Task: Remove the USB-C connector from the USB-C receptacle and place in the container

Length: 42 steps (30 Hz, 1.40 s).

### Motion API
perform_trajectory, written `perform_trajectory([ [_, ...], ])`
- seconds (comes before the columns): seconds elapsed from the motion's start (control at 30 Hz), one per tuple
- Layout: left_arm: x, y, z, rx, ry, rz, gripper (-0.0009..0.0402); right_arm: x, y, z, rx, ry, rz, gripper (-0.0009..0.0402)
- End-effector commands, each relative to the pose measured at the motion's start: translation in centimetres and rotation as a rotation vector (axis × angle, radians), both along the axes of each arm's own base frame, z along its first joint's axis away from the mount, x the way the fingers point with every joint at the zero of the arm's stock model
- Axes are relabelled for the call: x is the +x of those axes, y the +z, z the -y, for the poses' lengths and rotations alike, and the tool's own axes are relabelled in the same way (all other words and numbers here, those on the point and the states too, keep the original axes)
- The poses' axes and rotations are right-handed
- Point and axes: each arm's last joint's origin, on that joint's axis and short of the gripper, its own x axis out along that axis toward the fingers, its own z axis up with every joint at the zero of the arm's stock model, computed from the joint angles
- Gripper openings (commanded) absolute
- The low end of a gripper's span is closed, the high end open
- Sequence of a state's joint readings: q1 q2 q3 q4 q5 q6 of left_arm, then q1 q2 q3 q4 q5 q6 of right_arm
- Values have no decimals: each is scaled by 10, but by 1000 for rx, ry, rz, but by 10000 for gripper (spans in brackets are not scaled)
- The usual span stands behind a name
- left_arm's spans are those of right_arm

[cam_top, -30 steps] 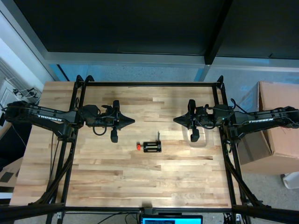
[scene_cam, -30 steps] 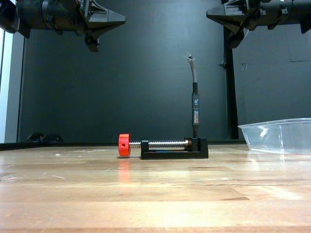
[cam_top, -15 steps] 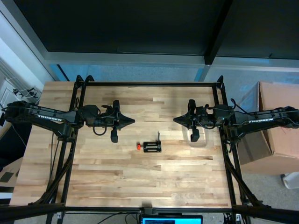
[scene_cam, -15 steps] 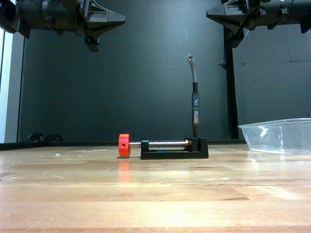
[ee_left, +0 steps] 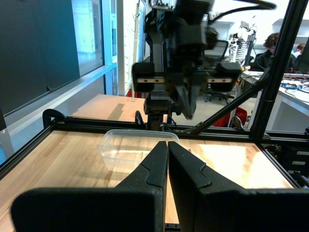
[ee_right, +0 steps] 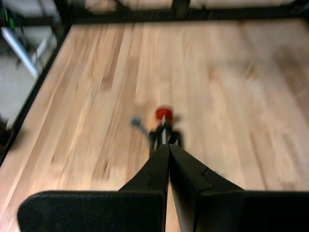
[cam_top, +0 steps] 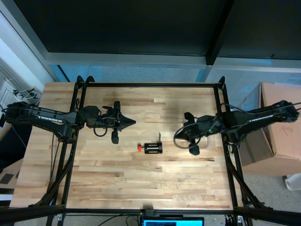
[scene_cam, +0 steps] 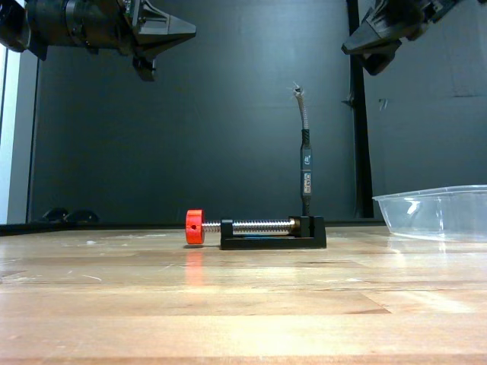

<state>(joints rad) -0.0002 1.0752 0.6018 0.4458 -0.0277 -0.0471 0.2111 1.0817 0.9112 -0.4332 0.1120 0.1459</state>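
Wooden bench (cam_top: 141,188) carries a small vise (scene_cam: 262,232) gripping the USB-C receptacle (scene_cam: 307,220) so the USB-C connector (scene_cam: 306,171) stands plugged in, upright, near the clear container (scene_cam: 434,209). Left jaws hover high at left, pressed together; right jaws, likewise pressed together, angle down toward the vise, apparently lining up.

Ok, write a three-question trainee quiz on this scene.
1. True or false: the USB-C connector stands upright in the vise, held by neither gripper.
2. The left gripper and right gripper hang above the table either side of the vise; their fingers are: A open, B shut empty, C shut on the connector?
3. Fill in: the clear container sits on the ____ arm's side of the vise.
Key: 1 true; 2 B; 3 right.
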Motion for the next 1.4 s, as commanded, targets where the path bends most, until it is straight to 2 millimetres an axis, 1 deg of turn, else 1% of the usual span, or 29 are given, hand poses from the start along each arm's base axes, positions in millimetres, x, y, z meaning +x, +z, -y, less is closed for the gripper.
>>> perform_trajectory([
  [0.03, 0, 0, 0, 0, 0, 1, 0, 15, 3, -8, -16, 8, -116, 0],
  [0.17, 0, 0, 0, 0, 0, 0, 0, 35, 2, -14, -36, -1, -272, 9],
  [0.27, 0, 0, 0, 0, 0, 1, 0, 49, 1, -18, -42, -18, -368, 30],
  [0.4, 0, 0, 0, 0, 0, 0, 0, 67, 0, -22, -55, -32, -447, 78],
  [0.6, 0, 0, 0, 0, 0, 1, 0, 88, 0, -27, -83, -52, -485, 159],
  [0.7, 0, 0, 0, 0, 0, 1, 0, 95, -5, -28, -85, -56, -502, 181],
  [0.8, 0, 0, 0, 0, 0, 1, 0, 102, -17, -30, -93, -57, -536, 187],
  [1.07, 0, 0, 0, 0, 0, 1, 0, 122, -51, -35, -111, -55, -609, 188],
  [1.3, 0, 0, 0, 0, 0, 0, 0, 128, -60, -36, -115, -59, -614, 186],
  [1.4, 0, 0, 0, 0, 0, 0, 0, 131, -65, -36, -115, -60, -612, 175],
])
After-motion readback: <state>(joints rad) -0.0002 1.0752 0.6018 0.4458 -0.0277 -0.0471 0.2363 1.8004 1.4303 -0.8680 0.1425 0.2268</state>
